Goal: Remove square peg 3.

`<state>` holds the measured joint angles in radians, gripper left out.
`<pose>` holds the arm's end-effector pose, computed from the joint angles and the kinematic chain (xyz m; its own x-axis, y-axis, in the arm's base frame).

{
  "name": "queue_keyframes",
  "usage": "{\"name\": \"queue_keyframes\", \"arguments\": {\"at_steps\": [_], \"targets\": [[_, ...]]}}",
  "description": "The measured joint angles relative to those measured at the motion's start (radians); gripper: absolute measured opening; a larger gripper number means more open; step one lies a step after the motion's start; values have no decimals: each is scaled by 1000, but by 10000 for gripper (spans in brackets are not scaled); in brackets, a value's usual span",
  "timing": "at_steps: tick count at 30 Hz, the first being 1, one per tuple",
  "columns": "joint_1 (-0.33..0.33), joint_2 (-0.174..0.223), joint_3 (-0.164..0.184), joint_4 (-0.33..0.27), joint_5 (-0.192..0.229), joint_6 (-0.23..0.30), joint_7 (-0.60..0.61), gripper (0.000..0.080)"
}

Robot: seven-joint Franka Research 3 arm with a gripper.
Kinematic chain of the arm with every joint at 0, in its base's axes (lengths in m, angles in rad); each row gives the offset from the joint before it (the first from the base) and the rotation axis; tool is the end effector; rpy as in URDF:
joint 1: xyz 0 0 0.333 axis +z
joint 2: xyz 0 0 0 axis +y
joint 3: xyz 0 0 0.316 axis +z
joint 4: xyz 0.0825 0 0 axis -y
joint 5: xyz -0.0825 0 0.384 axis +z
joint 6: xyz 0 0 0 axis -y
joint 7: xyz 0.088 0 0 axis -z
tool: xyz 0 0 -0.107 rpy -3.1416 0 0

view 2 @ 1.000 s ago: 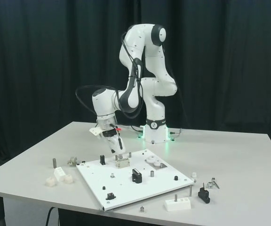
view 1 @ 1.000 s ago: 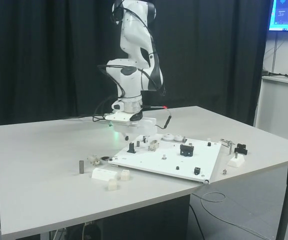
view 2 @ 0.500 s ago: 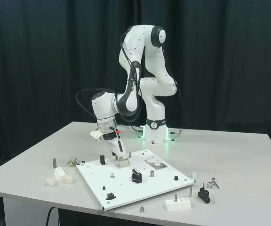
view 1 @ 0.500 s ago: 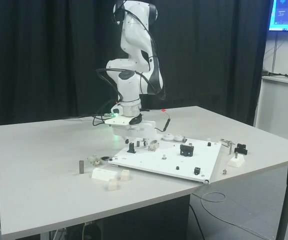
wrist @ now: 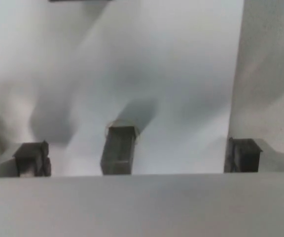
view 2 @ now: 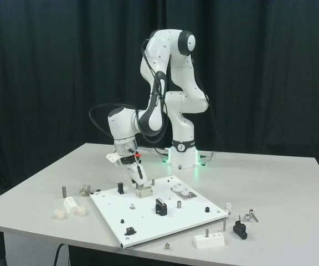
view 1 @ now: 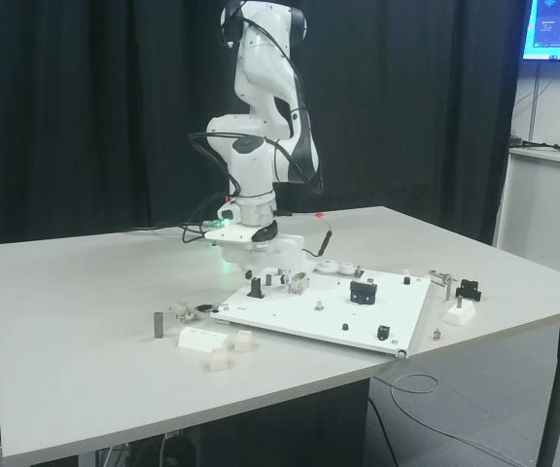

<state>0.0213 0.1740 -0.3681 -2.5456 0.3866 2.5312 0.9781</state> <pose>0.4064 -0.1579 0.1970 -0.0980 -0.9779 -0.1848 -0.9922 0.0815 0.0947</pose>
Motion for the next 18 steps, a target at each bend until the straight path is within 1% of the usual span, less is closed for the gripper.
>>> {"name": "queue_keyframes", "arguments": {"at_steps": [7,15,18], "targets": [[10,-12,0,5,-9,2,0,800],[19,-24,-1,6,-47,5,-1,800],[19,-25,-1,6,-55,7,-1,800]]}}
